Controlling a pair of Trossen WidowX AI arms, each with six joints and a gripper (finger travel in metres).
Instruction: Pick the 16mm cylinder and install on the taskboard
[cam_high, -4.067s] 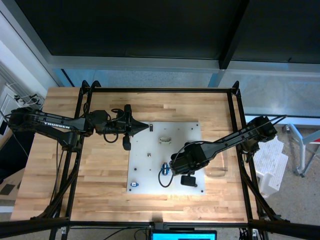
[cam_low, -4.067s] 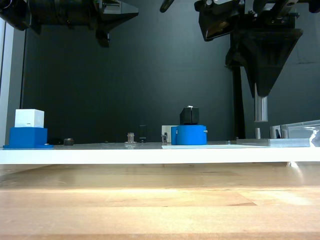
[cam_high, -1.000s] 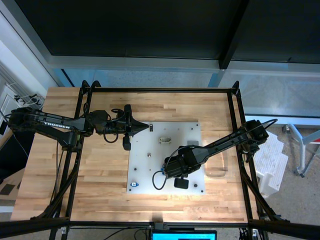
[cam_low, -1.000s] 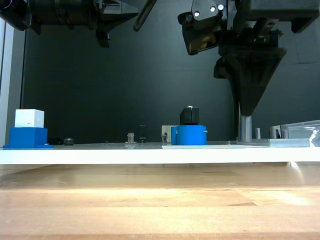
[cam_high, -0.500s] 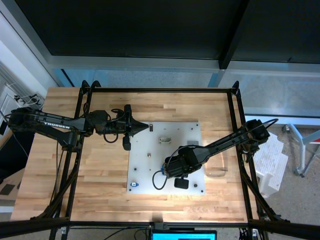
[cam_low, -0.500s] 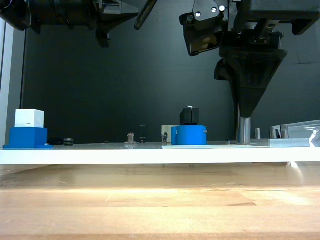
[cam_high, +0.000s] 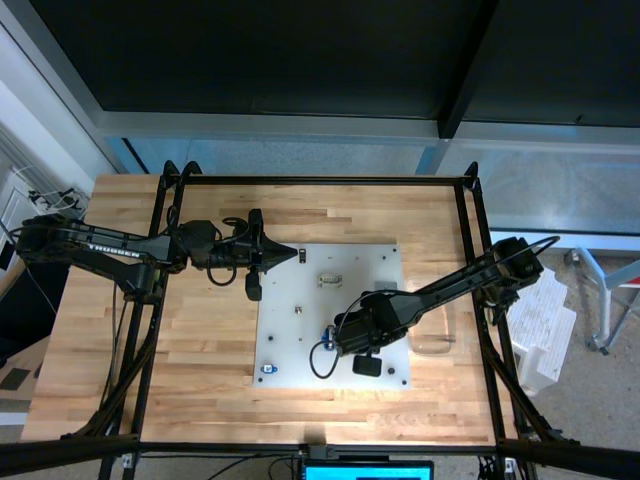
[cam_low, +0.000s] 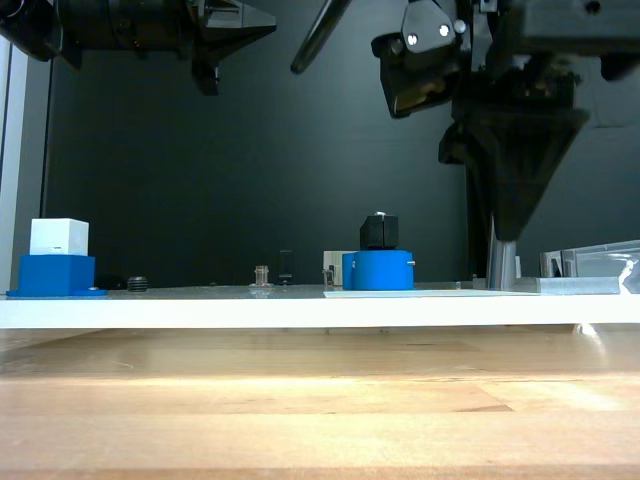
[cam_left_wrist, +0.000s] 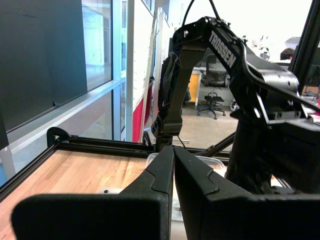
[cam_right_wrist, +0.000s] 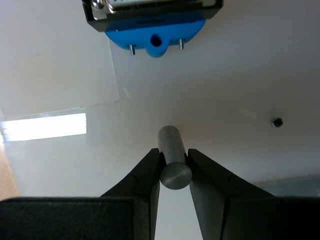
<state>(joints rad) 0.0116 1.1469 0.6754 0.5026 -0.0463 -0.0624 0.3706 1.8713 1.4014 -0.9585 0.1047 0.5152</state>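
R gripper (cam_low: 505, 230), pinching 16mm cylinder (cam_right_wrist: 172, 157), dropped to taskboard (cam_right_wrist: 240, 75), then nudged away from blue connector (cam_right_wrist: 152, 37). Prob hunting hole, not seated. L gripper (cam_left_wrist: 173, 165) pressed together, parked well beyond connector.

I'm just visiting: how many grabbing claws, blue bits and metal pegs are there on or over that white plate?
Short silver-grey metal 16mm cylinder: 1
Blue plastic fittings on the white square taskboard: 2
Black robot jaws: 2 (left gripper, shut, high over the taskboard's far-left corner; right gripper, shut on the cylinder, low over the taskboard)
Total: 5
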